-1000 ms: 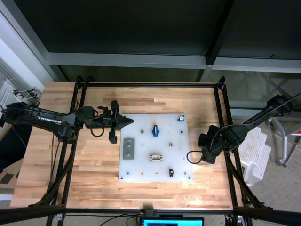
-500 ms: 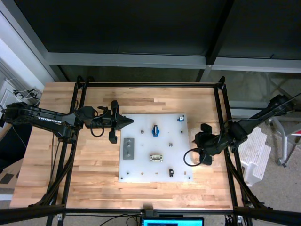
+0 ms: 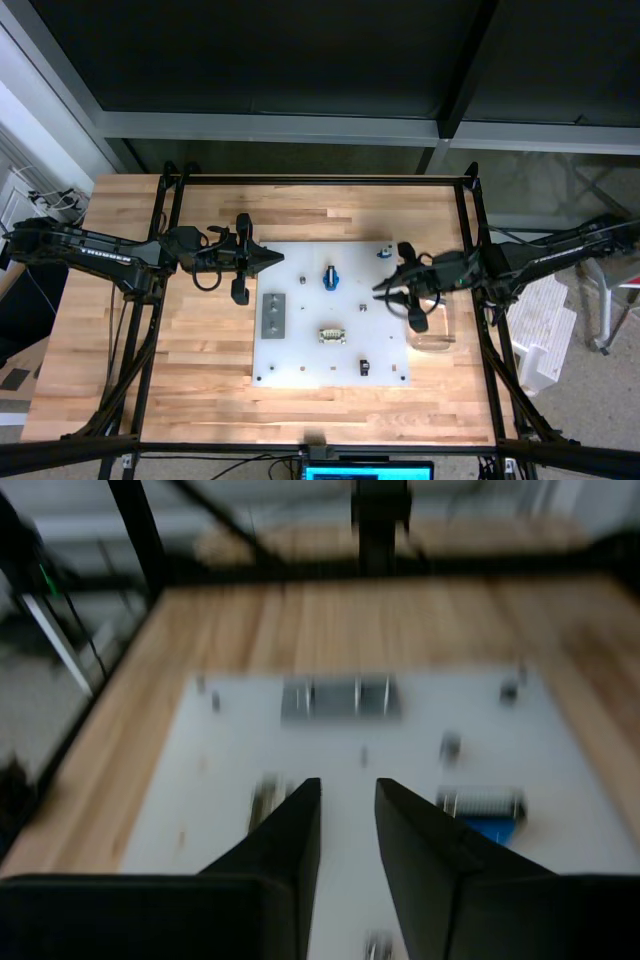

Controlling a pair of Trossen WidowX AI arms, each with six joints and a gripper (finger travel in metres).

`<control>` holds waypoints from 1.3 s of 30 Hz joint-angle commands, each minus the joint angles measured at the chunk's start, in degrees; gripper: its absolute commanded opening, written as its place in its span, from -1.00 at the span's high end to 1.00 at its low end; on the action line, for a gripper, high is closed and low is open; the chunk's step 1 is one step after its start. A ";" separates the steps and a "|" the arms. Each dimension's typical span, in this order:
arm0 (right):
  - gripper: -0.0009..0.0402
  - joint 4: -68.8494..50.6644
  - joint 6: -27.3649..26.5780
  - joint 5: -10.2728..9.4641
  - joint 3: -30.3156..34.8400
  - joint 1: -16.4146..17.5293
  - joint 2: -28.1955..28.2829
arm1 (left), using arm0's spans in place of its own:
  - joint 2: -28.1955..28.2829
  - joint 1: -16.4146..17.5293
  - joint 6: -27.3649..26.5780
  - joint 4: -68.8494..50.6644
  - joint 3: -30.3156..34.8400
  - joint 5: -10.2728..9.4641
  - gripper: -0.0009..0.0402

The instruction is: Remove the 16mm bar from the taskboard and place in the container

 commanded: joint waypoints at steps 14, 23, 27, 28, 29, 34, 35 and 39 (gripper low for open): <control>0.96 33.35 -4.92 -8.61 -10.14 -13.53 0.02 | 0.02 0.00 0.02 0.00 0.00 0.02 0.96; 0.96 34.40 -4.83 -8.85 -10.78 -13.70 0.04 | 0.00 0.02 0.00 0.00 0.00 0.02 0.96; 0.96 34.14 -4.90 -8.85 -10.78 -13.73 0.04 | 0.02 0.02 0.02 0.00 0.00 0.02 0.96; 0.96 34.14 -4.90 -8.85 -10.78 -13.73 0.04 | 0.00 0.02 0.00 0.00 0.00 0.02 0.96; 0.96 34.14 -4.87 -8.85 -10.78 -13.73 0.04 | 0.02 0.00 0.00 0.00 0.00 0.02 0.96; 0.96 34.10 -4.87 -8.85 -10.78 -13.75 0.04 | 0.02 0.00 0.00 0.00 0.00 0.02 0.96; 0.96 34.10 -4.87 -8.85 -10.78 -13.73 0.04 | 0.02 0.00 0.00 0.00 0.00 0.02 0.96; 0.96 34.10 -4.87 -8.85 -10.78 -13.75 0.04 | 0.00 0.00 0.00 0.00 0.00 0.02 0.96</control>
